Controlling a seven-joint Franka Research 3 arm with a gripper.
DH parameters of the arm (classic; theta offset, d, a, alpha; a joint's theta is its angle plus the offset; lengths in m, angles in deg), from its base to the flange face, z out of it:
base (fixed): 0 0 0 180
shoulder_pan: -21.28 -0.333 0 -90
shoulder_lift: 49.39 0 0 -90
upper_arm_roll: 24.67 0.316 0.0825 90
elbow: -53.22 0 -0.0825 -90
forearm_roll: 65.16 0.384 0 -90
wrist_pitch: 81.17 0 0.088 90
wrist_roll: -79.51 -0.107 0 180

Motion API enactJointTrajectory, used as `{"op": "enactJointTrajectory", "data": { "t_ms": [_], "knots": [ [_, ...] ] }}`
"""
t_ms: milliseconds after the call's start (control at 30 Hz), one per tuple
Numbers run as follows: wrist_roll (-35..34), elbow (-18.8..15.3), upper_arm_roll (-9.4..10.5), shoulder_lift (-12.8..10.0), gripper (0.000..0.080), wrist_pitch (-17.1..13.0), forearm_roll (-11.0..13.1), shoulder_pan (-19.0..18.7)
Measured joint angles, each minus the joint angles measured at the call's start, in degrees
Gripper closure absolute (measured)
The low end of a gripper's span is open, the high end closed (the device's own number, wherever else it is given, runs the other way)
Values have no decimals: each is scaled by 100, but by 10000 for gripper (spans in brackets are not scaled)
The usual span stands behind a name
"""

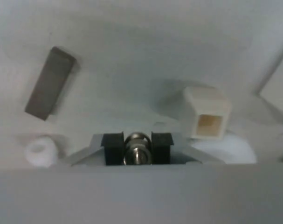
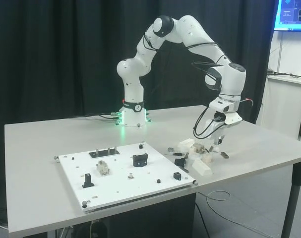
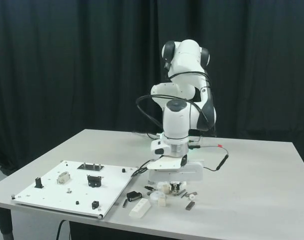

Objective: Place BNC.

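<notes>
Clamping one BNC connector (image 1: 137, 150), the gripper (image 1: 137, 148) is held low over the grey surface (image 1: 132, 60). One grey bar (image 1: 50, 83), one white ring (image 1: 39, 152) and one hollow block (image 1: 207, 113) are seen nearby.

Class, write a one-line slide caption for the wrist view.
End effector shut on the metal BNC connector above the grey table, near a hollow white block.

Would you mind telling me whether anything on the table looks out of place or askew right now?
Nothing looks damaged or spilled. The loose parts lie scattered on the grey table beside the white board, at odd angles rather than sorted. The gripper is shut on the BNC connector above that pile, away from the board.
</notes>
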Motion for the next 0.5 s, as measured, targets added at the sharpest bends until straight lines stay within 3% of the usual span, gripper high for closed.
{"op": "enactJointTrajectory", "data": {
  "t_ms": [167, 500],
  "knots": [
    [-225, -276, 138, 74, 683, -428, -133, -29],
    [-422, -643, 303, 72, 683, -1138, -134, -20]
  ]
}}
